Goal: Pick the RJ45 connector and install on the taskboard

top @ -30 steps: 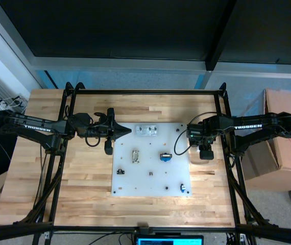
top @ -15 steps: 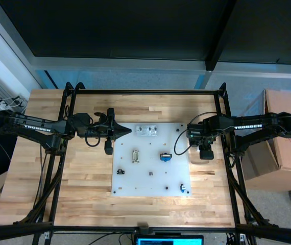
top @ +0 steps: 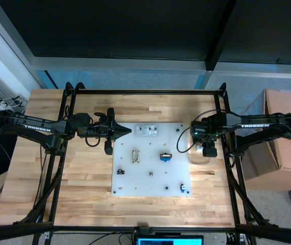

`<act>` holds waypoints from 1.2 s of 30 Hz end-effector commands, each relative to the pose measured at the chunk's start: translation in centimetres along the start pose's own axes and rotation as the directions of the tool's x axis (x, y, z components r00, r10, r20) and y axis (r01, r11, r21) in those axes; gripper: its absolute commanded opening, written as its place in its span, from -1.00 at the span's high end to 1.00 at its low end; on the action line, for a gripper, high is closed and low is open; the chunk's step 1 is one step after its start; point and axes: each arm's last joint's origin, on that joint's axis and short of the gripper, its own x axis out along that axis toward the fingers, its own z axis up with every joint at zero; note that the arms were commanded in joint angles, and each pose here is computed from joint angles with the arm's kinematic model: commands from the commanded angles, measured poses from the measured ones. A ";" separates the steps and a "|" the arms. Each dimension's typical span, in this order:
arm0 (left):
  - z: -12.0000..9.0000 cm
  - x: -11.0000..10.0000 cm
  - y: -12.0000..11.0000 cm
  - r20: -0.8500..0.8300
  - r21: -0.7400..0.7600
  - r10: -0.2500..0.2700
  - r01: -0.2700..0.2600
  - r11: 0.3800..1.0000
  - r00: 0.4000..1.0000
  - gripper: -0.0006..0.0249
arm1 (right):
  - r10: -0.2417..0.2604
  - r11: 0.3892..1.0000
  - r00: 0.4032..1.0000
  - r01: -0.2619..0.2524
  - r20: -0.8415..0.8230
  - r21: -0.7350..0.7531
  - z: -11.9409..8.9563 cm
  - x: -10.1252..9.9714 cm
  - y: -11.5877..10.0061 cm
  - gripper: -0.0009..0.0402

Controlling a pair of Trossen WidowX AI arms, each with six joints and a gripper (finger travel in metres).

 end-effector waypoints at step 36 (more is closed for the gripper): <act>0.0 0.0 0.0 0.001 0.000 0.000 0.000 1.000 1.000 0.95 | -0.012 1.000 0.971 0.008 0.240 0.016 -3.5 -4.7 -0.1 0.36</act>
